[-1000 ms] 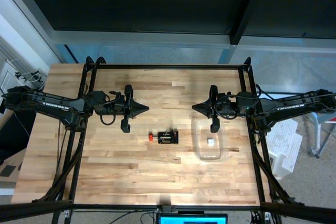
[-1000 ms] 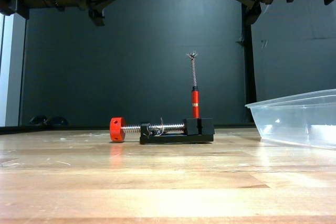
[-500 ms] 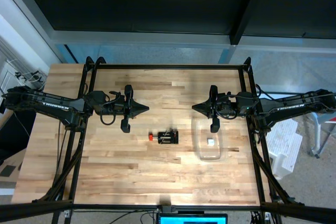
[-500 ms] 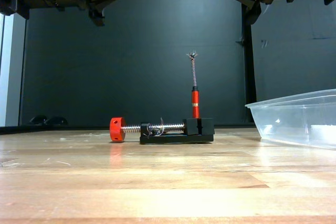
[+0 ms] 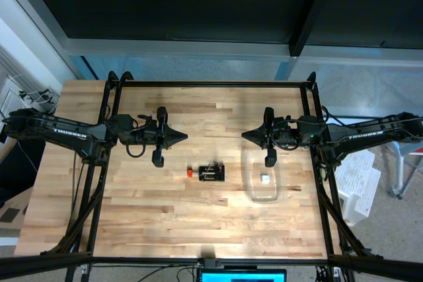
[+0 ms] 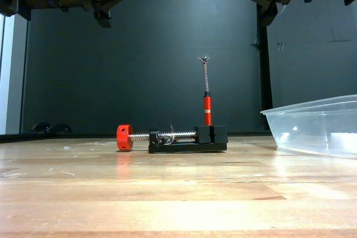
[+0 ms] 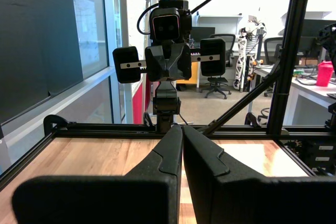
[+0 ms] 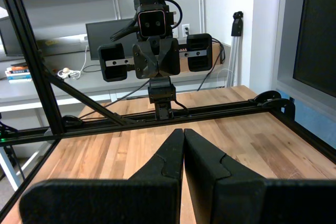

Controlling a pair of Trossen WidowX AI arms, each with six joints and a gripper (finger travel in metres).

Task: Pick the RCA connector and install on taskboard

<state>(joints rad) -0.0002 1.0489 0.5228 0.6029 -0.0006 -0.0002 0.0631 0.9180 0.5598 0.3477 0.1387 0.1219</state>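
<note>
Pick seemingly not yet begun, the left gripper (image 5: 184,137) and right gripper (image 5: 244,136) hang parked high, pinched closed on nothing, facing across the taskboard (image 5: 212,173) on the table (image 5: 165,219) between them; the RCA connector cannot be made out.

Both the left arm (image 5: 63,133) and the right arm (image 5: 363,131) are slim matt-black links with white TROSSEN lettering, black cables (image 5: 135,150) looping at the wrists, and the left gripper (image 5: 184,137) and right gripper (image 5: 244,135), high over the desk (image 5: 165,216), taper to wedge-shaped jaws pressed together.
</note>
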